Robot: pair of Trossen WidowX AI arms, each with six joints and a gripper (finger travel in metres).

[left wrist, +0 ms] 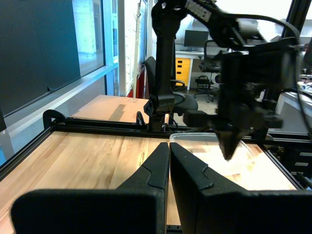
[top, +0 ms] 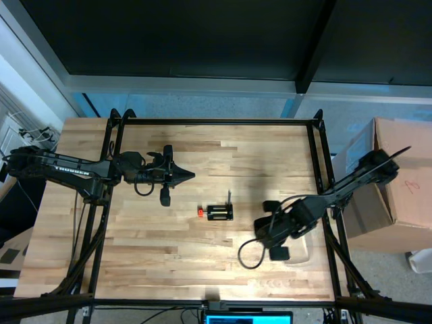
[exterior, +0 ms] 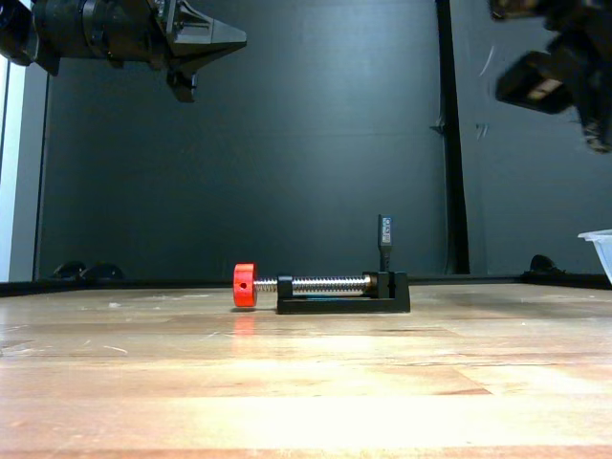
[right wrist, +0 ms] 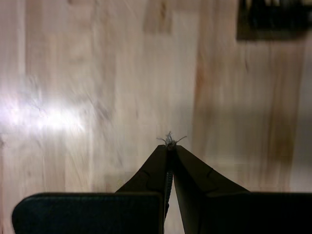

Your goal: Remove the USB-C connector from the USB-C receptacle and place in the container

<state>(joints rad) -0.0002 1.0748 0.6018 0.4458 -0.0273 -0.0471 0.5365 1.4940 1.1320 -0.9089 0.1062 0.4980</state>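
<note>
Black connector [exterior: 385, 232] seated (left hand [left wrist: 169, 146], right hand [right wrist: 169, 148] aloft)

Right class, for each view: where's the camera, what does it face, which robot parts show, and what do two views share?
High: above the near edge, looking down; left gripper left of the clamp fixture, right arm by the container.
Low: table-top height, level; USB-C connector upright in the fixture, both arms overhead.
Left wrist: along its shut fingers toward the right gripper beside the container.
Right wrist: along its shut fingers, down at the table.
Shared: high and low both show the red knob.
</note>
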